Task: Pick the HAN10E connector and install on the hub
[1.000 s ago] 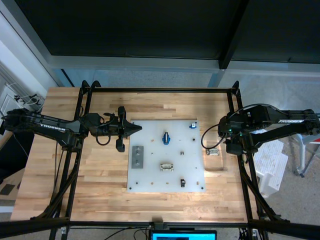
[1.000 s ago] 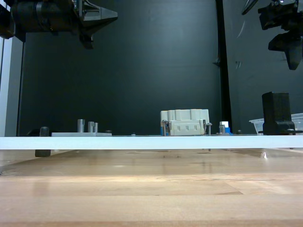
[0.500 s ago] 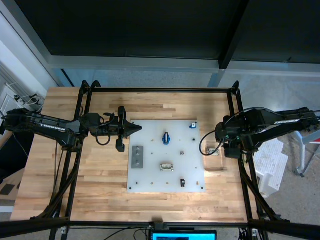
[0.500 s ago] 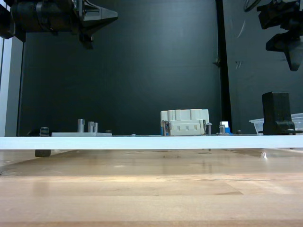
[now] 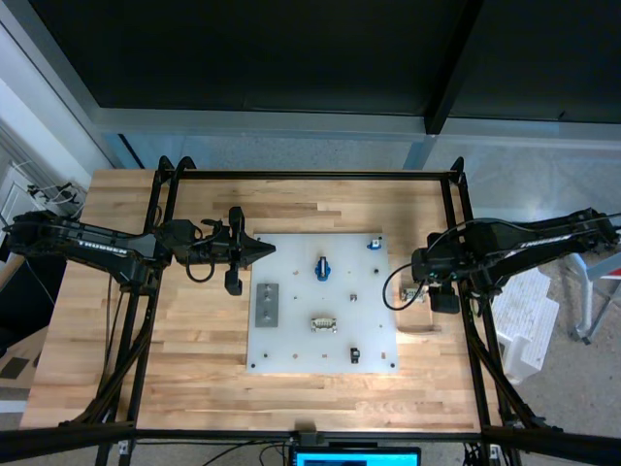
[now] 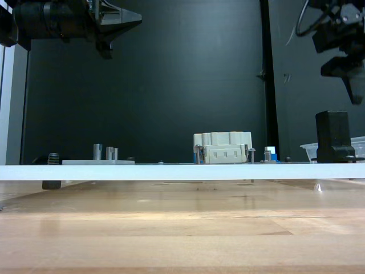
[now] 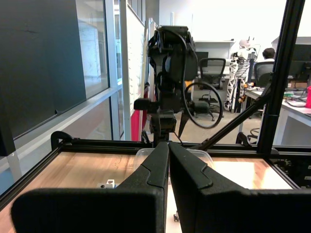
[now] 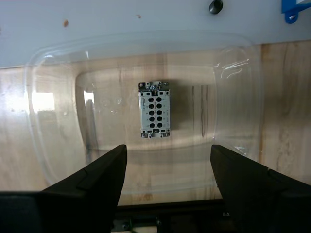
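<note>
The HAN10E connector (image 8: 154,110) is a pale block with two rows of dark pin holes. It lies flat in a clear plastic tray (image 8: 233,97) on the wood beside the white board (image 5: 291,349). My right gripper (image 8: 167,167) hangs open directly above it, its fingers (image 8: 97,177) wide apart and holding nothing. From above, the right gripper (image 5: 429,289) covers the tray and the connector (image 5: 411,294) peeks out beside it. The beige hub (image 5: 324,324) sits on the board, also seen as the hub (image 6: 223,148) at table level. My left gripper (image 5: 257,250) is shut, parked high at the board's left edge.
On the board stand a grey two-hole plate (image 5: 266,304), a blue upright part (image 5: 322,268) and a small black block (image 5: 355,354). A black metal frame (image 5: 310,176) runs around the table. The right gripper (image 6: 348,80) hangs above the black block (image 6: 333,137).
The right arm has swung inward and come lower over the clear tray, now centred over the connector. The left arm has not moved.
</note>
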You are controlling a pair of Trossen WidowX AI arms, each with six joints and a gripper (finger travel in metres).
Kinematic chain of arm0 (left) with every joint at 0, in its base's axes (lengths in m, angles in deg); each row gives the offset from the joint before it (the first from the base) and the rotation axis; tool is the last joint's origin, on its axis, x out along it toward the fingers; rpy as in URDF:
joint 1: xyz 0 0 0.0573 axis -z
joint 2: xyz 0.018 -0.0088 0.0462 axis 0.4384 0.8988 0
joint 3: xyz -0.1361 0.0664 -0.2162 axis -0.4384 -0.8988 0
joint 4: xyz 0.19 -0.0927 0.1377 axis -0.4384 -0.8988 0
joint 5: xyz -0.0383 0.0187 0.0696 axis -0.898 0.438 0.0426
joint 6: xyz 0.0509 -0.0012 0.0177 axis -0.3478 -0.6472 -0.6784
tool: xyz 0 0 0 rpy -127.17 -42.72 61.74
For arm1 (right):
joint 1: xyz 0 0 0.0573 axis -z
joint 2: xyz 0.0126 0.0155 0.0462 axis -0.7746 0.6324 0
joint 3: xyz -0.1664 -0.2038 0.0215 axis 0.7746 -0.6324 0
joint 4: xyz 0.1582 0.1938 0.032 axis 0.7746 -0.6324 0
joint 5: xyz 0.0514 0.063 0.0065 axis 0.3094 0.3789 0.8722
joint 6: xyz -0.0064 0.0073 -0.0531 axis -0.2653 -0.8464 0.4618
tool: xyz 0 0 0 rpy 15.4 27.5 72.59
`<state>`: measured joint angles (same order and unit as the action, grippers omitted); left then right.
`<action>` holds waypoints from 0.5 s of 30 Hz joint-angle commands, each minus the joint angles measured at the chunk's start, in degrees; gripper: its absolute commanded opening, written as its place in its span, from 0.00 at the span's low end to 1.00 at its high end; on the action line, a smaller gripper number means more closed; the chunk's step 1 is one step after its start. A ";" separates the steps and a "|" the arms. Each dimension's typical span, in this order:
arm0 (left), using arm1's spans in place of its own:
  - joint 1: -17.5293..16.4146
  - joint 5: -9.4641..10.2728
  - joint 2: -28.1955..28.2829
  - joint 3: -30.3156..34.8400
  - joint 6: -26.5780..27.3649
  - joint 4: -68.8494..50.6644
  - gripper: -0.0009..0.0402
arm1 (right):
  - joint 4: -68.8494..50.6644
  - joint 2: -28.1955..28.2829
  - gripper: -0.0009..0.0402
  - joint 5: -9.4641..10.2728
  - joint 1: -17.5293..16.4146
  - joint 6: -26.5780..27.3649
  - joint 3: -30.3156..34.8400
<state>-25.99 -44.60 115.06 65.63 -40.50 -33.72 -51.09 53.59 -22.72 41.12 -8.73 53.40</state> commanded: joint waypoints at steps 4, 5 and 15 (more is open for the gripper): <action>-0.02 -0.02 0.02 0.00 0.00 0.00 0.02 | 3.67 0.15 0.64 0.02 -0.11 -0.85 -4.50; 0.00 -0.02 0.02 0.00 0.00 0.00 0.02 | 4.13 0.15 0.64 0.04 -0.13 -0.90 -5.18; 0.00 0.00 0.02 0.00 0.00 0.00 0.02 | 7.06 0.15 0.64 0.26 -0.28 -1.16 -8.00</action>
<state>-25.99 -44.60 115.09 65.60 -40.50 -33.74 -44.23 53.72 -22.50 40.86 -9.95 45.53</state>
